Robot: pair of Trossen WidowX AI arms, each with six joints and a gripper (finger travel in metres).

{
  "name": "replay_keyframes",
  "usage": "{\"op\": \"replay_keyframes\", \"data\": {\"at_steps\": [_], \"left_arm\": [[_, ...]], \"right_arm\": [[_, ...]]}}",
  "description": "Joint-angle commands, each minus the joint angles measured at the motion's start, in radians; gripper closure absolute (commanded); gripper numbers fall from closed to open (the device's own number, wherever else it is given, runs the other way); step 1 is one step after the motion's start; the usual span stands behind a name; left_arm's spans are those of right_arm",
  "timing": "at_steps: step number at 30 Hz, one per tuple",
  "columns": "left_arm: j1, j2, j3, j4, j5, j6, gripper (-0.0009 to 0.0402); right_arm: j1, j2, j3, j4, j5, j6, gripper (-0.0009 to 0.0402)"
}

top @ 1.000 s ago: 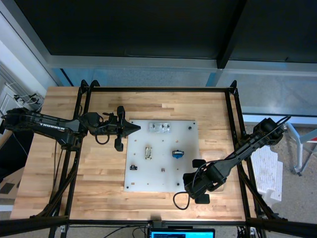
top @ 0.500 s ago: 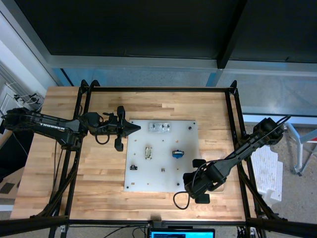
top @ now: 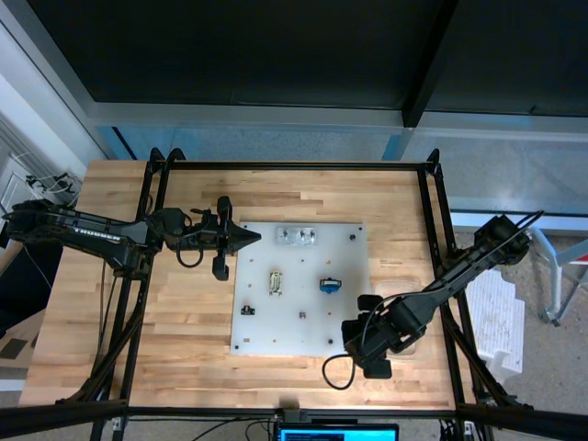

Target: Pick the RJ45 connector and install on taskboard

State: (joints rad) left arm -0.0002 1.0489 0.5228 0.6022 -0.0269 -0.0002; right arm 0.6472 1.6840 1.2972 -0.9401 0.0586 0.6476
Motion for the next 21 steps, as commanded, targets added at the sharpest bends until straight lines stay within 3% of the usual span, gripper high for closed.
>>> {"op": "replay_keyframes", "data": {"at_steps": [1,12,21], "left_arm": [[0.0,0.0,0.0,0.0,0.0,0.0,0.0393],[0.0,0.0,0.0,0.0,0.0,0.0,0.0393],[0.0,0.0,0.0,0.0,0.0,0.0,0.0393]], "right_arm": [[0.001,-0.029,0.005,0.002,0.001,0.0,0.0211],[0.001,-0.133,0.005,-0.003,0.001,0.0,0.0202],[0.002,-0.151,0.005,-0.045,0.001,0.0,0.0213]]}}
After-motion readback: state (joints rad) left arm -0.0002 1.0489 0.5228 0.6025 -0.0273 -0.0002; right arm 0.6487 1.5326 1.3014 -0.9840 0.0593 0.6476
